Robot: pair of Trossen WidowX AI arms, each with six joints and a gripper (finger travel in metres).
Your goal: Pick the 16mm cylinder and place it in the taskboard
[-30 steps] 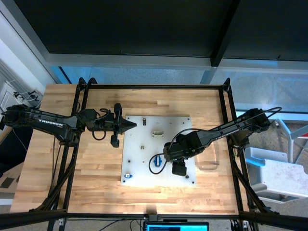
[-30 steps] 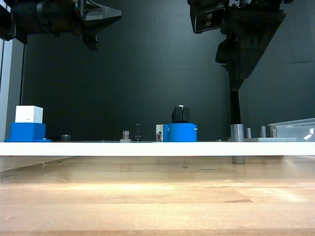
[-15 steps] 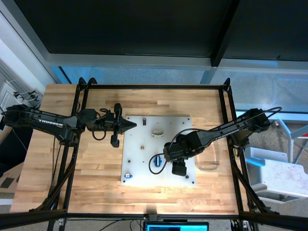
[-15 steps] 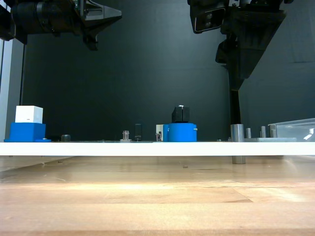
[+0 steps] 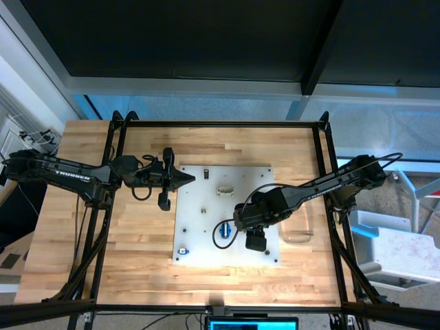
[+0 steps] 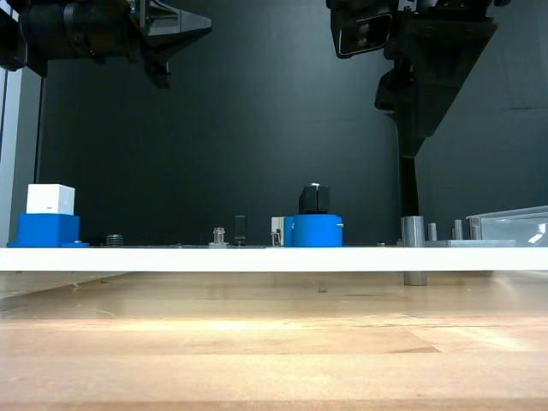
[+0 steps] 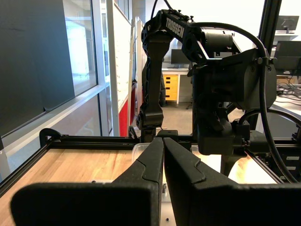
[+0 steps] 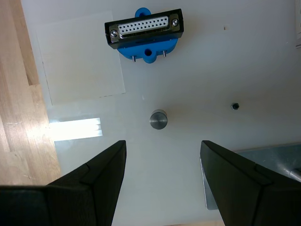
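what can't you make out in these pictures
Right wrist view: the peg shows end-on below the open right gripper; seated in the board or just standing, unclear.
High view: that gripper hides the peg.
Left wrist view: the shut left gripper, over the board's left edge, hides most of it.

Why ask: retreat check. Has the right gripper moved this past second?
No. The right gripper sits open above the 16mm cylinder, unshifted against the taskboard; the left gripper hangs shut over its left edge.
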